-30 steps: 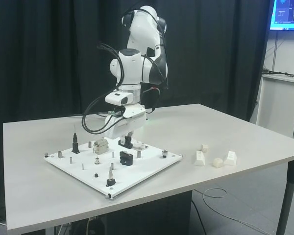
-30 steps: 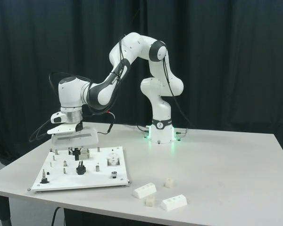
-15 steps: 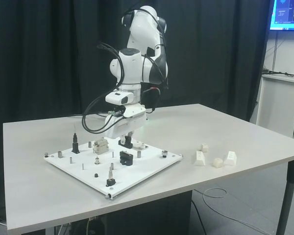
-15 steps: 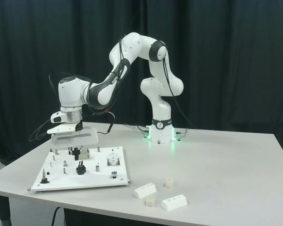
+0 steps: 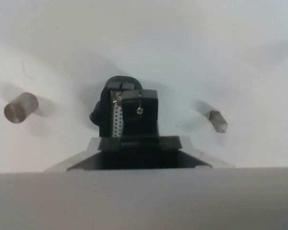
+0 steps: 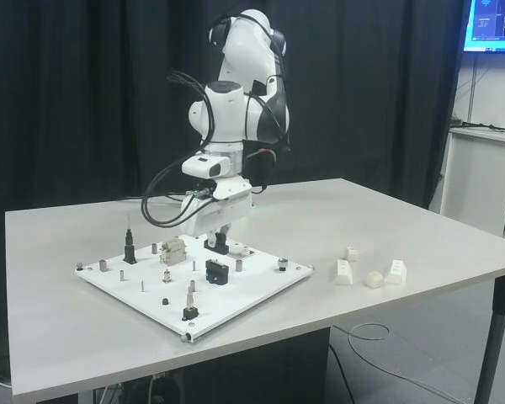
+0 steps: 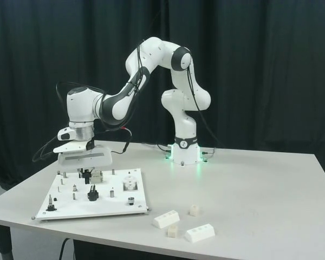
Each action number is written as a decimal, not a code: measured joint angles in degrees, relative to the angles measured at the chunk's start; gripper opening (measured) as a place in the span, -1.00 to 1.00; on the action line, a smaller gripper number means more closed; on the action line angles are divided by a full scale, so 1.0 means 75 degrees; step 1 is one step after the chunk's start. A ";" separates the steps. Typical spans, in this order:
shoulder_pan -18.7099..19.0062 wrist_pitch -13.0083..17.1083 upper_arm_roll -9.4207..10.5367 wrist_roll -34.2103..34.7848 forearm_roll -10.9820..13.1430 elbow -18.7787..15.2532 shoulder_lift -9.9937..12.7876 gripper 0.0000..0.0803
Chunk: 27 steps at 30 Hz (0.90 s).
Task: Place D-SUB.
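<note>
Wrist view gives me my clearest look: the hand (image 5: 134,125) is closed on a small black D-SUB connector with a perforated metal face (image 5: 128,114), its two black fingers pinching the part from either side and carrying it pin side down over the flat white assembly board (image 5: 221,57). I read that downward hold as deliberate, so the connector can drop straight into a mating fixture. Near the connector on the board I see a short grey metal cylinder standing upright (image 5: 20,107) and, on the other side of it, a small grey square peg (image 5: 217,120); both are apart from it.

From the first room view, I see the hand (image 6: 218,242) hanging just above the back part of the board (image 6: 261,286), with the connector (image 6: 217,247) at its tip. I cannot tell from here whether the connector touches the board or hovers a little clear of it. A black clamp-like fixture (image 6: 215,273) sits just in front of the connector, towards the board's near edge. Well apart from the board, several small white blocks (image 6: 370,274) lie on the grey table (image 6: 404,227).

I judge the placing not finished, since the grip is not released. Alignment is my worry, as a tilted connector could jam.
</note>
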 joint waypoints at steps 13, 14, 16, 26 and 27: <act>0.0022 -0.0030 0.0013 0.0000 0.0003 0.0014 0.0000 -0.62; 0.0028 -0.0050 0.0017 0.0000 0.0006 0.0014 -0.0001 -0.62; 0.0049 -0.0113 0.0024 0.0000 0.0012 0.0014 -0.0002 -0.62; 0.0324 -0.0816 0.0086 0.0069 0.0200 0.0001 -0.0077 -0.62; 0.0370 -0.0894 0.0086 0.0092 0.0224 -0.0004 -0.0092 -0.62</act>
